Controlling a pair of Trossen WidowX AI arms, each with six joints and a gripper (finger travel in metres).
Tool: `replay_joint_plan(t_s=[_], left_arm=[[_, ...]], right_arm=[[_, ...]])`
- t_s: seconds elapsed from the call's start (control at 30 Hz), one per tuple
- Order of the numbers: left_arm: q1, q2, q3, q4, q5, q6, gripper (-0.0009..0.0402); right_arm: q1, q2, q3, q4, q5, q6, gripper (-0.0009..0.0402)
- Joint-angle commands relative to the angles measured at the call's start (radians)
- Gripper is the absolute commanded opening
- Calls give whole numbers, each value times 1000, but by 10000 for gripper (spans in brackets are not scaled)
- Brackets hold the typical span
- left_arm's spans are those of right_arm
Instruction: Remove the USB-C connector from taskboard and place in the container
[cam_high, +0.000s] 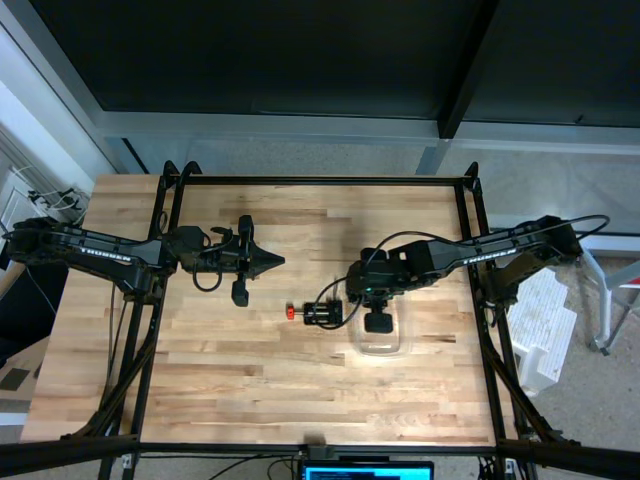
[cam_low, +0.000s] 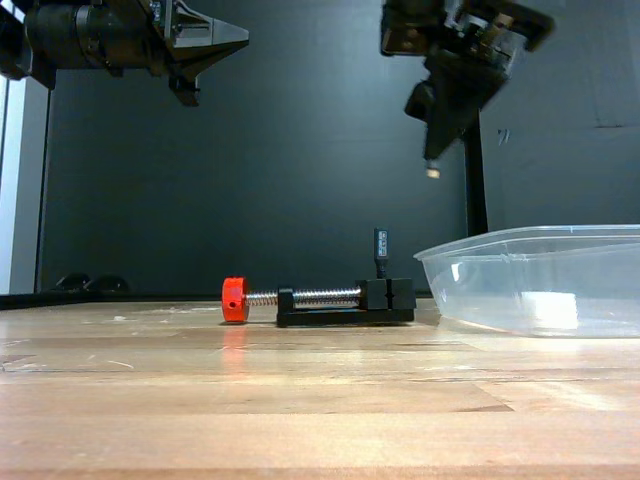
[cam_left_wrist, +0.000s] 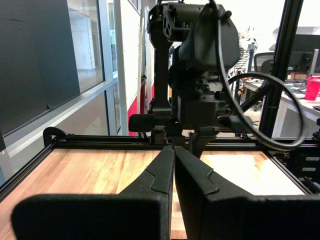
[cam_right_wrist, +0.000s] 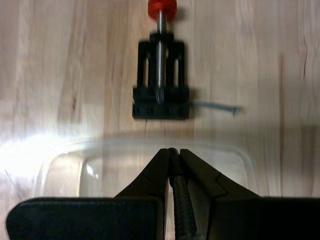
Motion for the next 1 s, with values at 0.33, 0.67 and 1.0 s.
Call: replay_joint_plan(t_s=[0.33, 0.67, 1.0], left_arm=[[0, 0, 0, 0, 0, 0, 0], [0, 1, 0, 0, 0, 0, 0], [0, 1, 0, 0, 0, 0, 0]], right_arm=[[3, -87, -158, 8, 0, 2, 0], [5, -131, -239, 10, 9, 1, 0], [5, -133, -268, 18, 9, 7, 33]])
